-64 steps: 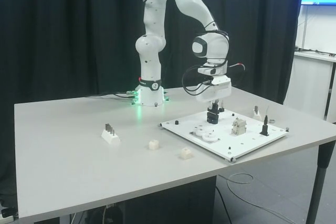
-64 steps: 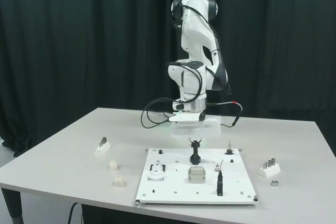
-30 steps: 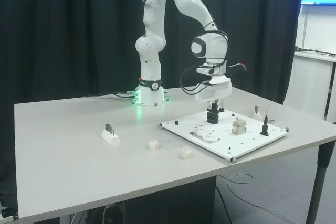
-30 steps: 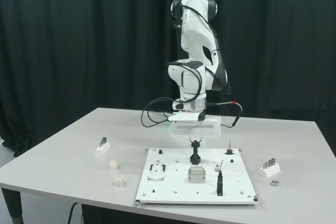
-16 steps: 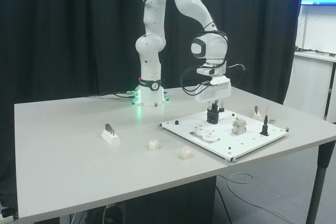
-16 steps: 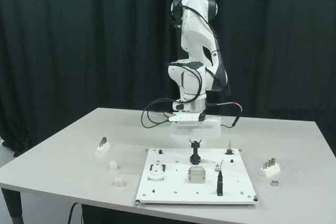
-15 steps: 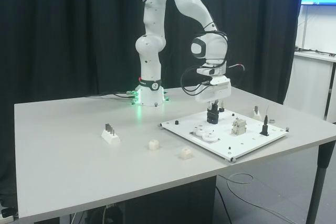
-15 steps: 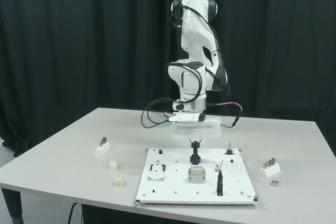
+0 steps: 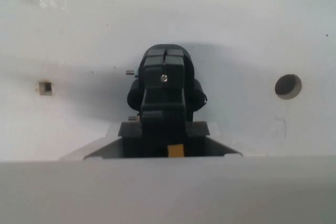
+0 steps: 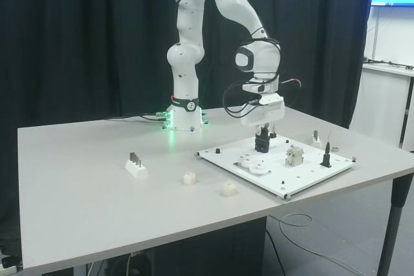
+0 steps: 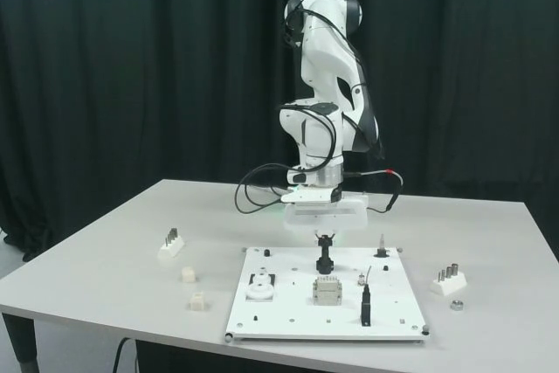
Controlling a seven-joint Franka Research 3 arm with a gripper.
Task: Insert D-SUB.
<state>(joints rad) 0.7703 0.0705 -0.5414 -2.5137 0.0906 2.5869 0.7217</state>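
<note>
Black curtains hang behind the grey table (image 11: 105, 242) on which the white arm (image 11: 323, 85) is bolted, a green light glowing at its base (image 10: 169, 118). Taking the white board (image 11: 288, 312) as landmark: it lies flat on the table in front of the arm's base, and the arm bends down over the board's far half.

The gripper (image 11: 326, 239) hangs straight down above a black connector (image 11: 324, 261), the D-SUB, which stands upright on the board's far middle part. In the wrist view the black connector (image 9: 165, 85) sits directly under the fingers on the white board (image 9: 236, 35), with a round hole (image 9: 288, 86) in the board to one side of it and a small square hole (image 9: 45, 87) to the other. Whether the fingers grip the connector or stand loose around it cannot be told.

Nearer the board's front edge stands a pale block fixture (image 11: 327, 291), with a white round gear part (image 11: 259, 285) toward one side and a black upright plug (image 11: 367, 307) toward the other. A thin peg (image 11: 382, 245) stands at the board's far corner.

Off the board, on the gear's side, lie two small pale cubes (image 11: 188, 274) (image 11: 199, 302) and a white holder with pins (image 11: 170, 245). On the opposite side sits another white holder with pins (image 11: 448, 279) and a small ring (image 11: 455, 305).
</note>
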